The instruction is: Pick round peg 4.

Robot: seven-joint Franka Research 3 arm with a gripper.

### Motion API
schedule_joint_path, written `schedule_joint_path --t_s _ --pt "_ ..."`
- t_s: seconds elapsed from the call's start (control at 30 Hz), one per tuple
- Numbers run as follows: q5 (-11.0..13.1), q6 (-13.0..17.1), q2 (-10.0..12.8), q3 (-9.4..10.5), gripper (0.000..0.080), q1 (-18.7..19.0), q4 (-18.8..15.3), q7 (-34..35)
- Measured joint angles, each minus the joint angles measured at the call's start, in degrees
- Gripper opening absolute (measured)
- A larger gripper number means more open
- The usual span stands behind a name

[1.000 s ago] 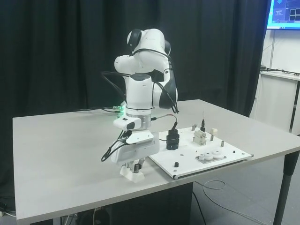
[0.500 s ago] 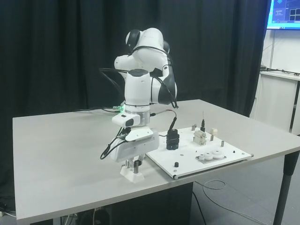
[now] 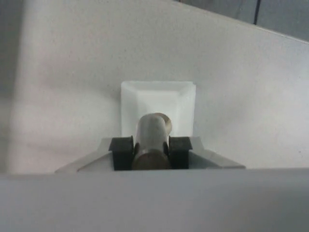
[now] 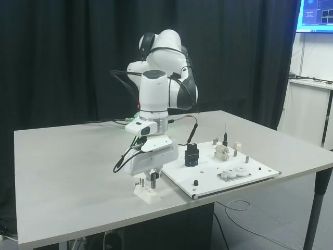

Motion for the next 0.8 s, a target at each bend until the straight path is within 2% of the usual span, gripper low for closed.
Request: schedule_joint_path --t_s 0.23,0.8 --pt "0.0 -1.31 0.0 -0.36 0.0152 -0.32 0.82 0.0" --pt "0.0 -1.31 0.09 -0.47 0.0152 -1.25 0.88 0.0"
